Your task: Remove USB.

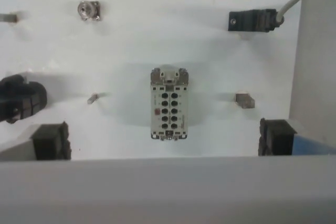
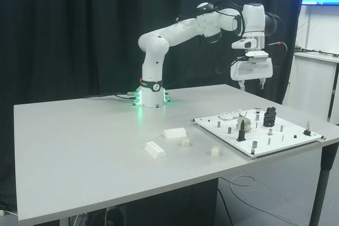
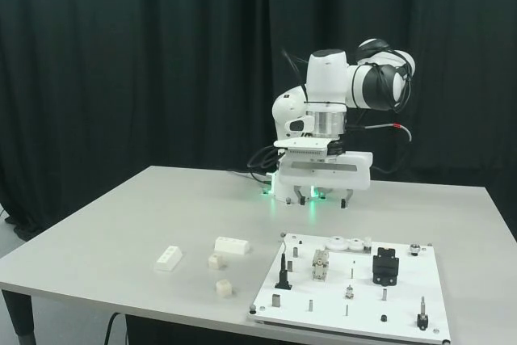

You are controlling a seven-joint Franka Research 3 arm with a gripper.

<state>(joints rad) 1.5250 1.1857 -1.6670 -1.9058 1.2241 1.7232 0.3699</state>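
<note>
Nothing of the removal is done yet, as far as you can see here. The gripper [image 2: 252, 83] hangs high above the white board [image 3: 404, 313], released and holding nothing; in the wrist view its black fingertips [image 1: 51, 141] stand wide apart, with the board's grey multi-pin connector [image 1: 169, 103] between them far below. The thing you are after is, by my judgement, the black plug with a grey cable stub [image 1: 252, 21]. It sits seated in the board near one edge, well apart from the multi-pin connector. In the second room view it looks to be the black piece standing upright with a thin stem [image 3: 284, 272], though I cannot confirm from here that it is a USB. It appears to be still plugged in, and nothing is touching it. The whole job is therefore left: you have to bring the arm across so that the plug lies between the fingers, descend, close on its body, and draw it straight out of its socket. The loose white blocks [image 2: 175, 132] on the grey table [image 2: 79, 141] lie beside the board and play no part.
</note>
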